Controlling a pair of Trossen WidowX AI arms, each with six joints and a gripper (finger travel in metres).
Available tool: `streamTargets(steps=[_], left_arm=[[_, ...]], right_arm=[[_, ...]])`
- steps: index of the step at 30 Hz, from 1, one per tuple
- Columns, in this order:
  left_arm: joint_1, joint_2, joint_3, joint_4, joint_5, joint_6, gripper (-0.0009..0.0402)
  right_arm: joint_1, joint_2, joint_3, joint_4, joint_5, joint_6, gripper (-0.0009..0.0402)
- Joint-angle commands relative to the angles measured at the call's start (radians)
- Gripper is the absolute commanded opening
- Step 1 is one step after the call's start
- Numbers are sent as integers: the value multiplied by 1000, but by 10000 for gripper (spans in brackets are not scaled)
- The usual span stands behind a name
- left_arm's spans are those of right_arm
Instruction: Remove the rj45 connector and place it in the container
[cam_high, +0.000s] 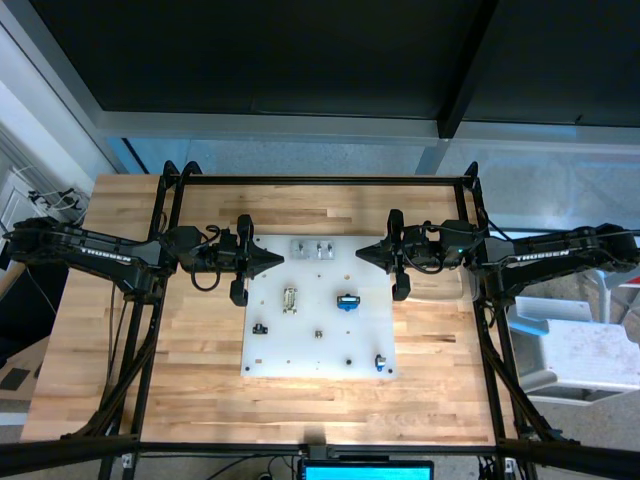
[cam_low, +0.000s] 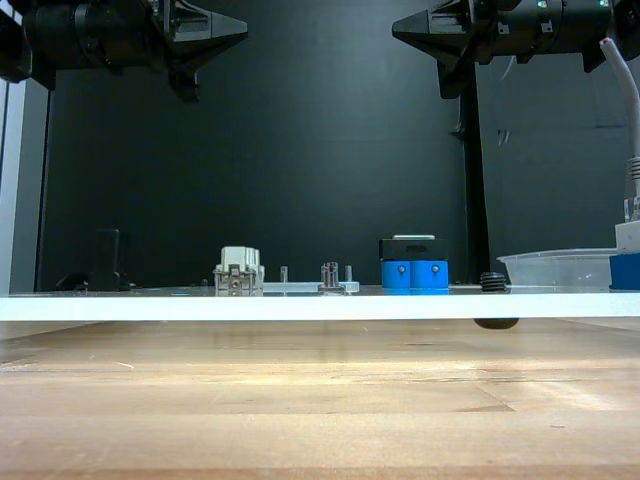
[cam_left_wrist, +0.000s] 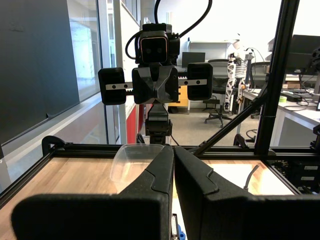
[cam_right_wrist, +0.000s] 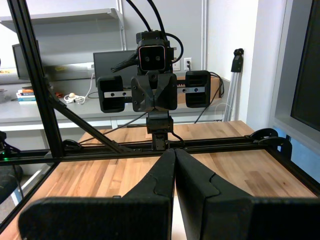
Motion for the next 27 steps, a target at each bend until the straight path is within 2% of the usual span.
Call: streamTargets(steps=[1, 12, 21, 27], left_arm=[[0, 0, 0, 0, 0, 0, 0], [0, 0, 0, 0, 0, 0, 0], [1, 0, 0, 0, 0, 0, 0], [1, 1, 0, 0, 0, 0, 0]], right_arm=[[2, 0, 0, 0, 0, 0, 0], [3, 0, 7, -47, 0, 2, 0], [20, 0, 144, -531, 0, 3, 0], [40, 0, 216, -761, 8, 27, 0]])
